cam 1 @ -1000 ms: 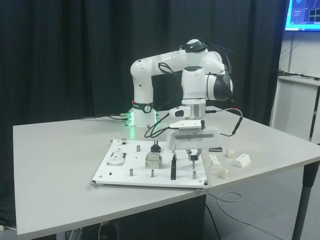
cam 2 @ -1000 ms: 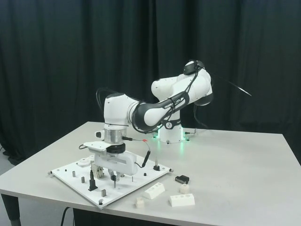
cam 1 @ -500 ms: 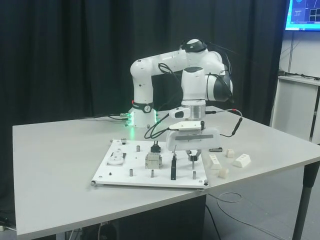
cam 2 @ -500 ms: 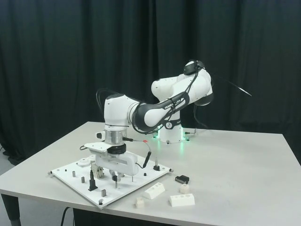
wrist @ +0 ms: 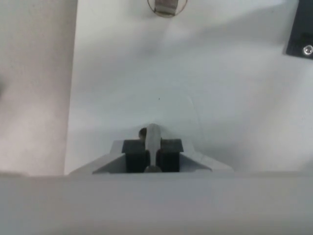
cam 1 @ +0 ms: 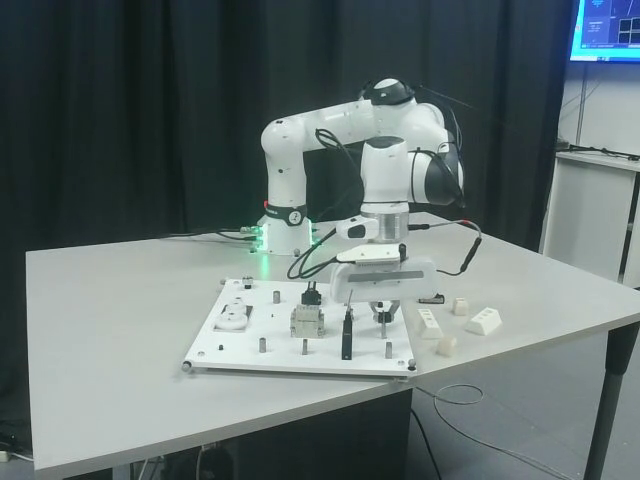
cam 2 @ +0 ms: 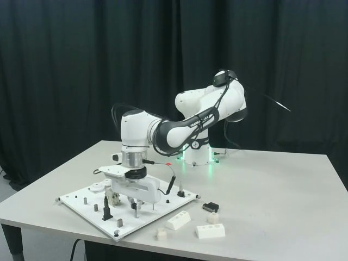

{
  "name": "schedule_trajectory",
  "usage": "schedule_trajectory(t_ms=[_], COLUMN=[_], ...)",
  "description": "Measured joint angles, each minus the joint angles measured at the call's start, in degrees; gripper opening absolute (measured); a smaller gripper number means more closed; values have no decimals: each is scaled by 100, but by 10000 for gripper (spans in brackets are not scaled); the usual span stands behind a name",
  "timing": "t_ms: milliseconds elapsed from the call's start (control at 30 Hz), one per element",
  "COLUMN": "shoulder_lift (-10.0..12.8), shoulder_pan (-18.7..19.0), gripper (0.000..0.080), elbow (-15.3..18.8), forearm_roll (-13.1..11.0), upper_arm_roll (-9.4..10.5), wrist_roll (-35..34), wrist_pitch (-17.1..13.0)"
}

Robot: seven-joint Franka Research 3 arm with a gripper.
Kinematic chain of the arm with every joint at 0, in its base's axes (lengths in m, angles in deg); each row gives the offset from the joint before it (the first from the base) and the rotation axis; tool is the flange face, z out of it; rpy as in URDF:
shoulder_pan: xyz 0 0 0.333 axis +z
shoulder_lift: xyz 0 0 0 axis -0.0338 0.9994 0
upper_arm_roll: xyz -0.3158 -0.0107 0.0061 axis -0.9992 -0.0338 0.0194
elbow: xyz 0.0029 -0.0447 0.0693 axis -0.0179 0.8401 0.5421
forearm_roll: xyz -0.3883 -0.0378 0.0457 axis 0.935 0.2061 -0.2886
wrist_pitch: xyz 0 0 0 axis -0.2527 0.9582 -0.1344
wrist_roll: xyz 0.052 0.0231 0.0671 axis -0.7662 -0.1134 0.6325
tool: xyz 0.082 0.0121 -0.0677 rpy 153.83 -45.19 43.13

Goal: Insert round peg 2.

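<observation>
The gripper [wrist: 153, 157] is closed on the round peg [wrist: 152, 147], which stands upright between the two black pads [wrist: 132, 152], its lower end just above the white board [cam 1: 240, 345]. In the wrist view a small dark hole [wrist: 142, 132] shows just beside the peg's tip, so I judge the peg is near its target but not yet seated. The peg hangs over the board's part toward the table edge where the white blocks [cam 1: 430, 322] lie, close to the board's near edge in the first room view.

To do this step well, the tip should be centred over the hole before any push, the peg kept vertical, and the descent made slow and light, so that a slight miss ends in a gentle touch on the board and not a jam

Compared with a second ago, the gripper sits a little higher above the board and the wrist has turned slightly; the board and loose parts are unmoved
</observation>
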Motion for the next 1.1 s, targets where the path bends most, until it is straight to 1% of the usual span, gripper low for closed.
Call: schedule_trajectory(t_ms=[567,833,1100], shoulder_lift=[0,6,6], shoulder_pan=[54,42,44], gripper=[61,61,61], elbow=[25,28,28], forearm_roll=[-10,-12,-14], upper_arm_roll=[11,73,76], wrist_roll=[3,3,3], wrist_pitch=[13,-76,-86])
